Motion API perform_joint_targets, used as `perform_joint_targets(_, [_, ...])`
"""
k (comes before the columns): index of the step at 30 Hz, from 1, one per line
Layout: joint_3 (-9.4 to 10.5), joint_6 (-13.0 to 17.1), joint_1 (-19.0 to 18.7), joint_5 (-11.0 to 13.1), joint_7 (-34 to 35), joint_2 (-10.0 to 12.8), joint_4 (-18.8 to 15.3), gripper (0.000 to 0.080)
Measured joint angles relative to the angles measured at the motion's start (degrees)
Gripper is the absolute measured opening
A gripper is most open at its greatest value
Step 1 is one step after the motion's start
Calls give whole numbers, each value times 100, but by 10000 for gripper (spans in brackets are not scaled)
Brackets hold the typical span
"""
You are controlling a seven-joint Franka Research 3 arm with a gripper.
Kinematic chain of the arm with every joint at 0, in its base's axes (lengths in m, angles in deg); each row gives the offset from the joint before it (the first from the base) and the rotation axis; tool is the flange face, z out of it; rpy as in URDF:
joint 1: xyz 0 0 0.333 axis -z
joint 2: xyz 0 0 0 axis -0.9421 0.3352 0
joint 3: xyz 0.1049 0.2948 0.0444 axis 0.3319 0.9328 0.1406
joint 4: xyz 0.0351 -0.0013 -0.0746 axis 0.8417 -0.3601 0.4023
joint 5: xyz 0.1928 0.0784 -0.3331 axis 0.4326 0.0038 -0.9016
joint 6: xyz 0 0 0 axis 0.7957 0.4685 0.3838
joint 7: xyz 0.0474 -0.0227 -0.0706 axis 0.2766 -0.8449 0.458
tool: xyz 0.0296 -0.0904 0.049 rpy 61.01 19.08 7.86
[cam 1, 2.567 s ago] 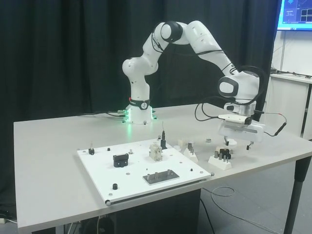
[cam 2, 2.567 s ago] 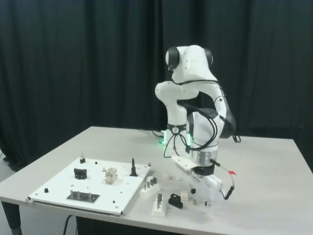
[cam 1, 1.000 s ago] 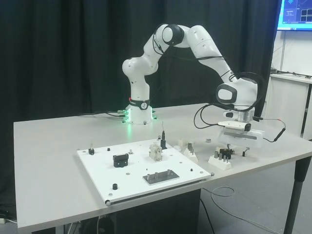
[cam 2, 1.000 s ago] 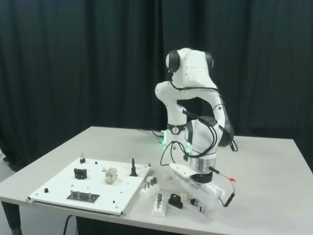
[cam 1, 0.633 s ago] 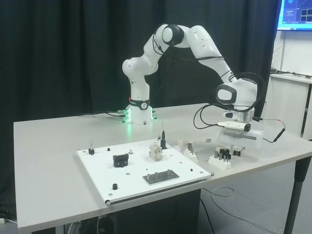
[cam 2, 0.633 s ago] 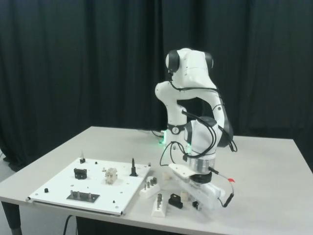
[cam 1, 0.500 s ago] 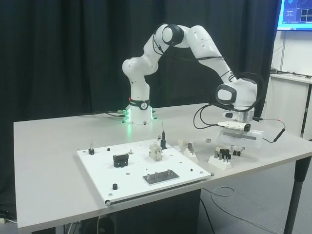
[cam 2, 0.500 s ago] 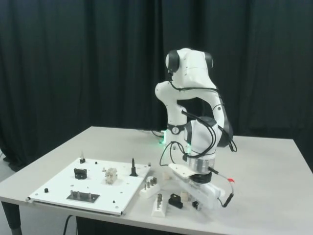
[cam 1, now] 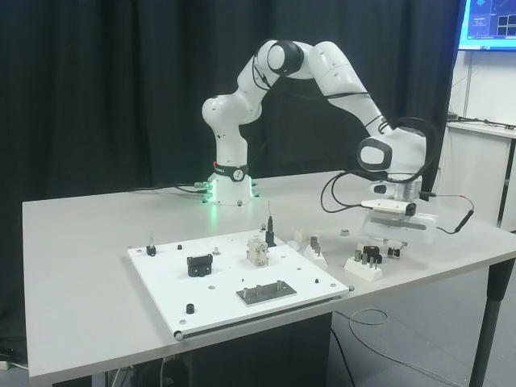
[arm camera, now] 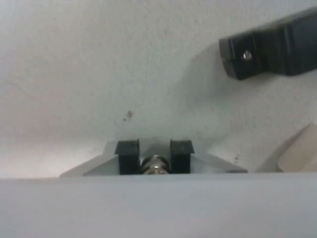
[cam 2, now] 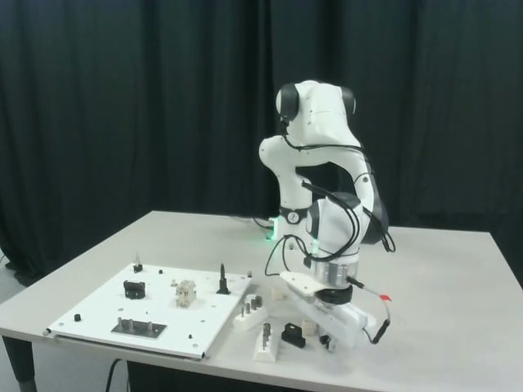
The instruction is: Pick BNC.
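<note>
Gripper: the gripper (arm camera: 155, 157) was down at the grey table (cam 1: 97, 218), its two black fingertips (arm camera: 128, 155) set close on either side of the BNC (arm camera: 154, 165), touching or very nearly touching it; whether they clamped it could not be told.
BNC: a small metal connector, seen in the wrist view between the fingertips, low at the table near its front edge; in both room views it was hidden by the hand.
Arm: the white arm (cam 1: 339, 76) reached from its base with green lights (cam 1: 228, 189) out and down to the table's far right part in the first room view.
Black part: a black block (arm camera: 270, 49) lay on the table near the gripper, apart from it.
White holders: small white holders (cam 2: 266, 343) with upright pins stood just beside the gripper.
White board: a white board (cam 1: 234, 278) with several small fixtures lay well apart from the gripper, toward the other side of the table.
</note>
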Motion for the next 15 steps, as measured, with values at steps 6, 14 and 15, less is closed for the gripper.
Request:
perform_joint_targets(6, [-15, -85, 35, -33, -43, -67, 58, 129])
perform_joint_targets(14, [-15, -287, 80, -65, -110, -212, 75, 128])
perform_joint_targets(15, [-15, -305, 83, -65, -115, -225, 76, 128])
